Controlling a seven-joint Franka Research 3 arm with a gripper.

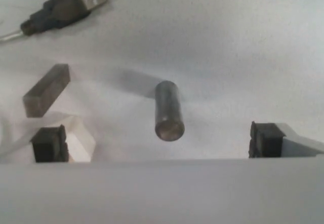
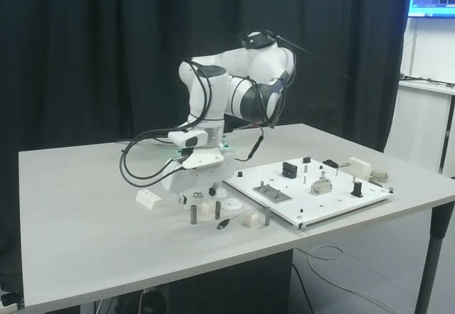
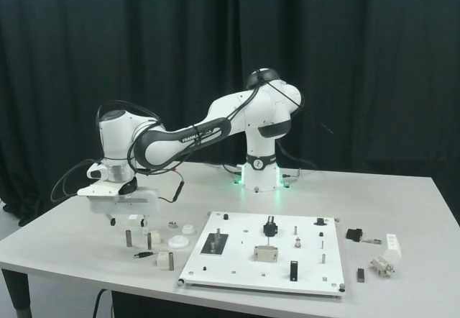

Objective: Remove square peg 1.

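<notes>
**Q.** Where the gripper (image 1: 157,142) hangs low over the grey table (image 2: 85,207), off the white board (image 3: 237,275), what is its state, and where is square peg 1?

**A.** The jaws stand wide apart and hold nothing. Both black fingertips (image 1: 49,144) show in the wrist view. Between them stands a round peg (image 1: 168,110), untouched by either pad. The square peg (image 1: 46,89), a grey bar of square section, appears to stand on end on the bare table. It lies outside the gap, just beyond one fingertip. A black USB plug (image 1: 68,6) lies farther off.

**Q.** Is the peg seated in the board?

**A.** No. As shown, it rests on the table among loose parts, well apart from the board. The removal thus looks largely done, though which peg the task numbers as 1 cannot be read from these views.

**Q.** If the square peg must be gripped again, how is that done well?

**A.** Shift the gripper sideways until the bar, not the round peg, is centred between the pads. Turn the wrist so the pads meet two flat faces squarely, never the corners. Descend slowly, close gently, and lift straight up. Mind the round peg close by: a sweeping finger would probably topple it.
</notes>
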